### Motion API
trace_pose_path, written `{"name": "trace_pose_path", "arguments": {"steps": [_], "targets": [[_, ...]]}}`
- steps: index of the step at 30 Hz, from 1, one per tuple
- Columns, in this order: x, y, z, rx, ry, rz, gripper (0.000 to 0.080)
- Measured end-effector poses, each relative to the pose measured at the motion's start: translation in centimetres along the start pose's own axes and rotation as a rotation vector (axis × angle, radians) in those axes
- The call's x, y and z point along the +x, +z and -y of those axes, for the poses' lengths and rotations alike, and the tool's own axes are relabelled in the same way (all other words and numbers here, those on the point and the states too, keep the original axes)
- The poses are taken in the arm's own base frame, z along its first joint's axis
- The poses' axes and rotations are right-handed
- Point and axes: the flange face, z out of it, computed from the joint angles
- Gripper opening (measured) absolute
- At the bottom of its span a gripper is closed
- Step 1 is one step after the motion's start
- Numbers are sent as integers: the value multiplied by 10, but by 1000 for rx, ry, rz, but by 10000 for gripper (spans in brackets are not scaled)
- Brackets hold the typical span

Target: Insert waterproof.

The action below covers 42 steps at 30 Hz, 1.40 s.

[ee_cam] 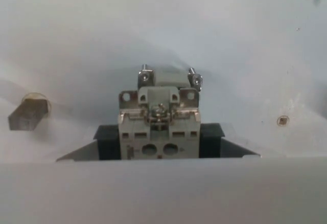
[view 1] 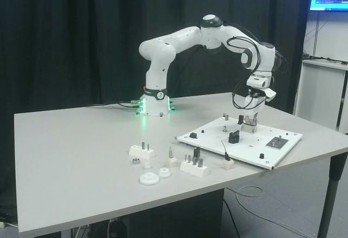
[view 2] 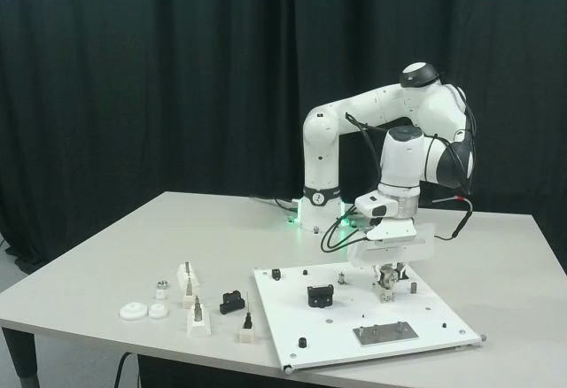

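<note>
The waterproof connector [ee_cam: 159,116] is a grey block with metal clips, screws and two round holes. My gripper [ee_cam: 159,144] is shut on it, with a black finger [ee_cam: 108,141] pressed against each side. Just beyond it a grey socket piece [ee_cam: 166,76] with two pins stands on the white board. In the first room view the gripper [view 1: 250,119] hangs low over the board's far middle, with the connector [view 1: 250,127] right at the board. In the second room view the connector [view 2: 385,292] sits under the gripper [view 2: 387,275]. Whether the connector is seated I cannot tell.
The white board [view 1: 283,152] carries a black clamp [view 1: 234,137], a grey plate [view 1: 277,142] and small black posts. Left of it on the grey table stand white fixtures [view 1: 141,151] and white gears [view 1: 148,179]. A grey block [ee_cam: 28,112] lies near the connector.
</note>
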Motion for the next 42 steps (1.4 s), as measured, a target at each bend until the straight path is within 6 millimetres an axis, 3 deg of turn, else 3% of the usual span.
{"name": "trace_pose_path", "arguments": {"steps": [42], "targets": [[0,4,-7,17,45,-10,314]]}}
